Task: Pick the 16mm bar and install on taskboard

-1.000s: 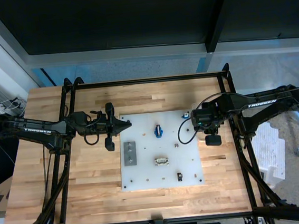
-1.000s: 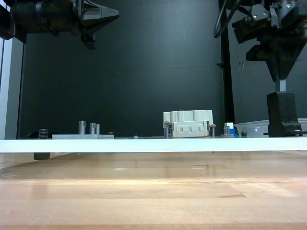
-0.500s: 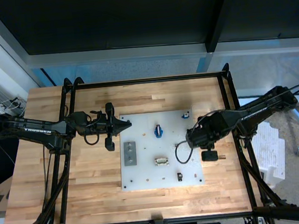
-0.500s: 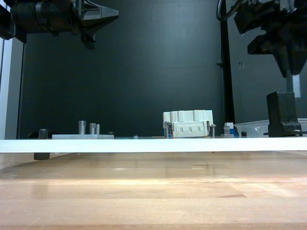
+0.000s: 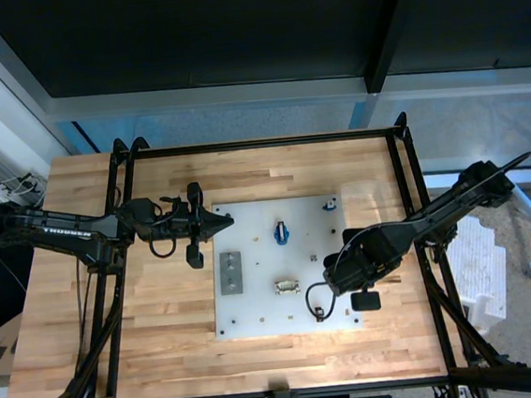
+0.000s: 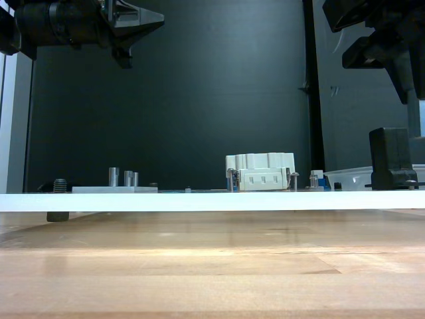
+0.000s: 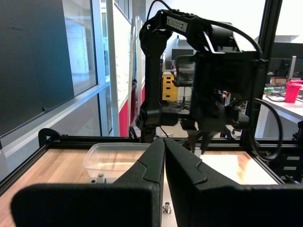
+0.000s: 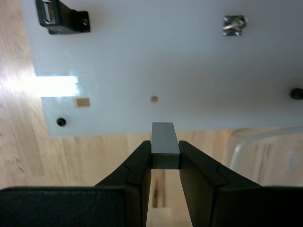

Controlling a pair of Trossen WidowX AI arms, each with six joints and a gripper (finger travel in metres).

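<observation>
Two fingers of the right gripper [image 8: 165,155] clamp the short grey metal bar [image 8: 165,141] end-down over the white square taskboard [image 5: 258,314], at its lower-right edge in the overhead frame; the left gripper [image 5: 219,222], closed and empty, hovers upper left.

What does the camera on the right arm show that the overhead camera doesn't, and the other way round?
Only the right wrist view: a short grey bar pinched in the right claw, near the white board's edge. Only the high view: the left claw by the board's far left corner, plus the grey block and blue piece. Both: the white board and a small black connector.
</observation>
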